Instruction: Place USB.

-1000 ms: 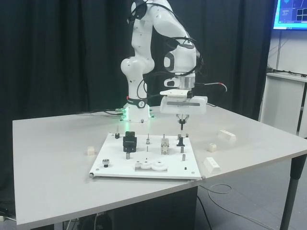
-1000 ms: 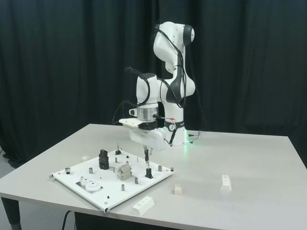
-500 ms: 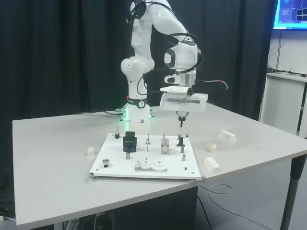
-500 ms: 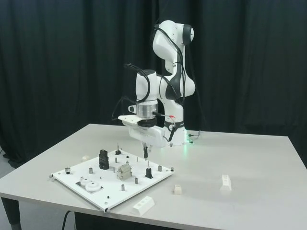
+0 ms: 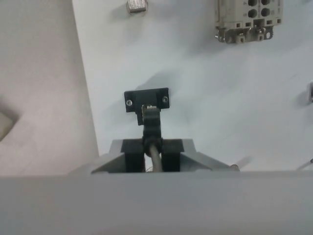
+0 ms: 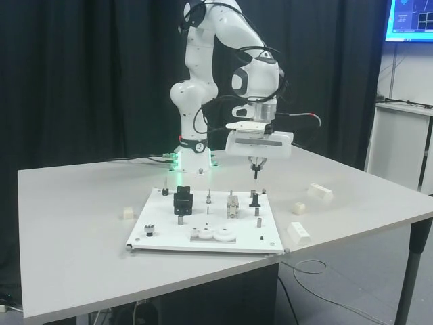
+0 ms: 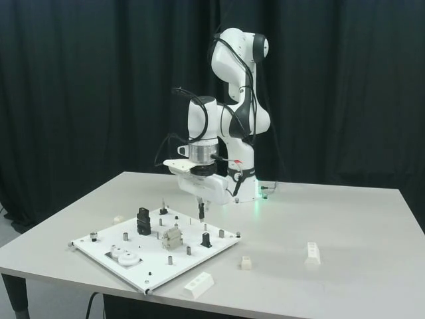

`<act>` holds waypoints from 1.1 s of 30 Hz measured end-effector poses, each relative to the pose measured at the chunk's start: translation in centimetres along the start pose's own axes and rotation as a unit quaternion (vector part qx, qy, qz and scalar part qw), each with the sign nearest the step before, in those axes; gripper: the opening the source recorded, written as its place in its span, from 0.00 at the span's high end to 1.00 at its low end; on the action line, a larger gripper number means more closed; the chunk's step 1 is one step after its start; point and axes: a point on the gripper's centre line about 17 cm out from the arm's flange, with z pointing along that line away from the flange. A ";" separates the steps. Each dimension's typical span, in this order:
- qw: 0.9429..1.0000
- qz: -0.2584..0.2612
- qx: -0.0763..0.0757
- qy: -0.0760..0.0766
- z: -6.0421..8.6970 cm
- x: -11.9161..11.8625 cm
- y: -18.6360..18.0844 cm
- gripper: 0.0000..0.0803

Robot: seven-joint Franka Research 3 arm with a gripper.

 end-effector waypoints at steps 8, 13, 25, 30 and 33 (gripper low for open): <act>1.000 0.000 0.000 0.000 0.0 0.0 0.0 0.92; 1.000 0.000 0.000 0.000 0.0 0.0 -0.1 0.92; 1.000 -0.014 0.003 0.000 -0.1 -1.1 -2.0 0.92; 1.000 -0.018 0.006 -0.001 -0.3 -2.2 -3.7 0.92; 1.000 -0.023 0.007 -0.001 -0.3 -3.0 -4.9 0.92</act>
